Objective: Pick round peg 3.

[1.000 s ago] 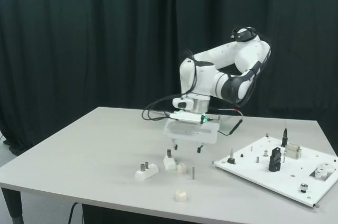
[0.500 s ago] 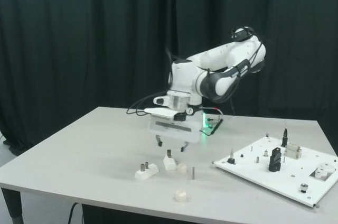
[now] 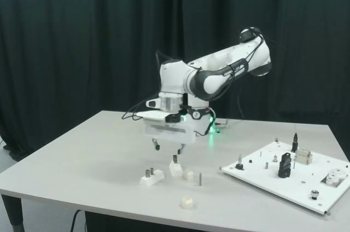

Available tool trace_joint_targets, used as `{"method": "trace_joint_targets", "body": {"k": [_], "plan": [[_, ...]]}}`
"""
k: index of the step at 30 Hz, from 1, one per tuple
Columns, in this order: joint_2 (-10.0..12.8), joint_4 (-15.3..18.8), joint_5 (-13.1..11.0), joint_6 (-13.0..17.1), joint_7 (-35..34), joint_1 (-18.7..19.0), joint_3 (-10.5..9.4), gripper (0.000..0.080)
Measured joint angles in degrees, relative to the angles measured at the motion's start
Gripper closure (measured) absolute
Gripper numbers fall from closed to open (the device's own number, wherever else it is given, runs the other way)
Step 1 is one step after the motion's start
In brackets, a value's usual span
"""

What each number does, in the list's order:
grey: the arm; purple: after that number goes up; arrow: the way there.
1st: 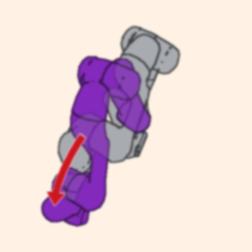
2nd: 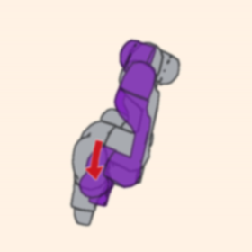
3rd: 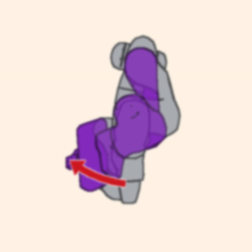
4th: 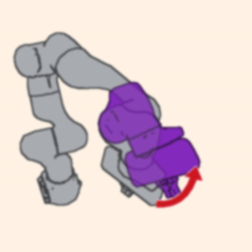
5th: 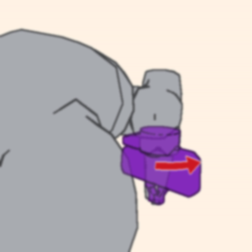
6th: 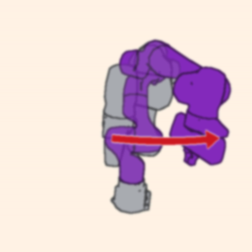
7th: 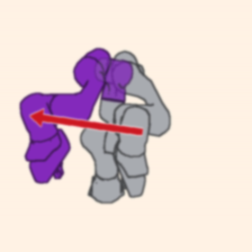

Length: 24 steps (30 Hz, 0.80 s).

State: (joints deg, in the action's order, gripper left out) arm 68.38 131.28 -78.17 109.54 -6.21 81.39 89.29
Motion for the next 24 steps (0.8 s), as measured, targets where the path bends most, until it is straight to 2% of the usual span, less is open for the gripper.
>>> {"method": "trace_joint_targets", "body": {"k": [12, 18, 24], "plan": [[1.56, -1.18, -3.03, -3.76, -0.24, -4.42, -0.23, 0.0003], [3.12, -1.86, -4.70, -4.02, -3.41, -5.86, -0.68, 0.0003], [3.52, -2.71, -4.87, -3.78, -6.86, -7.01, -1.43, 0.0003]]}}
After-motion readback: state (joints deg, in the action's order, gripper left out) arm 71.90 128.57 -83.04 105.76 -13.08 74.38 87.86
